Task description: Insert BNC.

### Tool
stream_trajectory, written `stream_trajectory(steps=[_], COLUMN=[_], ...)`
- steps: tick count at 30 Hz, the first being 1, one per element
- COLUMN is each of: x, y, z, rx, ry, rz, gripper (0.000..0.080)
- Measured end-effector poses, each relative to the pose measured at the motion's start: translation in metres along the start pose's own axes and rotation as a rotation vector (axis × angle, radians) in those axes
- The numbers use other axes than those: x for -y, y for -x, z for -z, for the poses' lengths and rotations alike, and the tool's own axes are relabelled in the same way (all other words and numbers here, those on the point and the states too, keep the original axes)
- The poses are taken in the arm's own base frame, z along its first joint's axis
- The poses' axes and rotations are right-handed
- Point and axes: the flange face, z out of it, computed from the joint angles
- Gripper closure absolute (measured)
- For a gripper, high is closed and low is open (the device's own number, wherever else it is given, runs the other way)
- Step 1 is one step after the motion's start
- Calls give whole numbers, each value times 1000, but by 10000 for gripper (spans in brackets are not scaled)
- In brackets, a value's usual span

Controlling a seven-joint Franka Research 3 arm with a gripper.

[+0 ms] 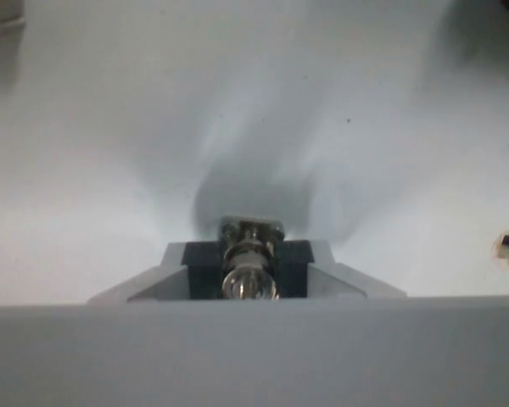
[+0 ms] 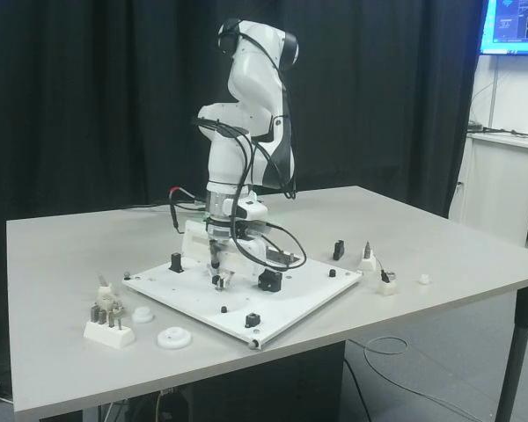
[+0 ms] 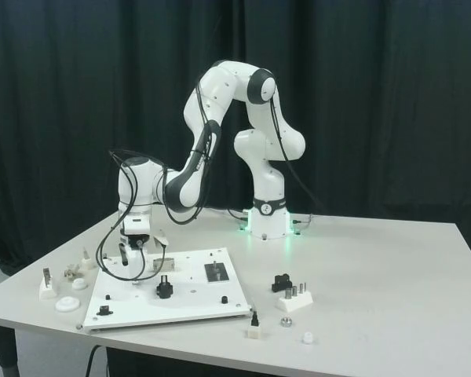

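The white arm's gripper (image 1: 250, 273) hangs just above the white board (image 2: 308, 294) on the grey tabletop (image 2: 70, 255), its black fingers (image 1: 202, 267) clamped on the BNC connector (image 1: 250, 267), which points down at the board beside a black fixture (image 2: 269, 280).

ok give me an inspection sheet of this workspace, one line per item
Surface: grey table carrying a white board.
Job's things: metal plug held between the fingers, above the board.
Clutter: small white holders with pins, white rings, black fittings.
Grippers: gripper pointing down over the board, shut on the plug.
Cables: black cable looping from the wrist.
Surroundings: black curtain, screen.
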Motion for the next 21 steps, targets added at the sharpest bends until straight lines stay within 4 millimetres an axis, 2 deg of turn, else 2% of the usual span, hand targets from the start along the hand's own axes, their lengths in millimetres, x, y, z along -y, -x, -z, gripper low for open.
stream_trajectory(steps=[9,21], x=[0,1], y=[0,2], z=[0,0], rx=[-2,-13], ry=[0,0], rz=[-100,-335], gripper=[682,682])
